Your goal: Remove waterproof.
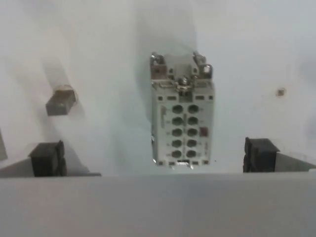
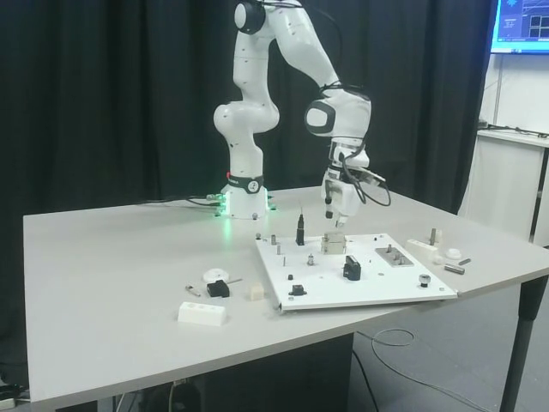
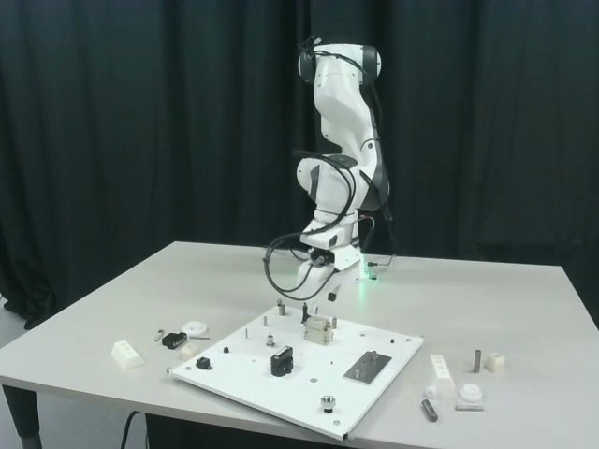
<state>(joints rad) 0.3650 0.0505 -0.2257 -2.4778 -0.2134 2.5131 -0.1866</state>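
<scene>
Gripper (image 2: 335, 221) above connector block (image 1: 181, 124), not touching; fingers (image 1: 48, 159) spread wide, one either side, holding nothing. Open white board (image 2: 390, 287) surface all round block. Block upright near board's rear edge, grey-white, two columns of round sockets, metal clamp on top end.
</scene>
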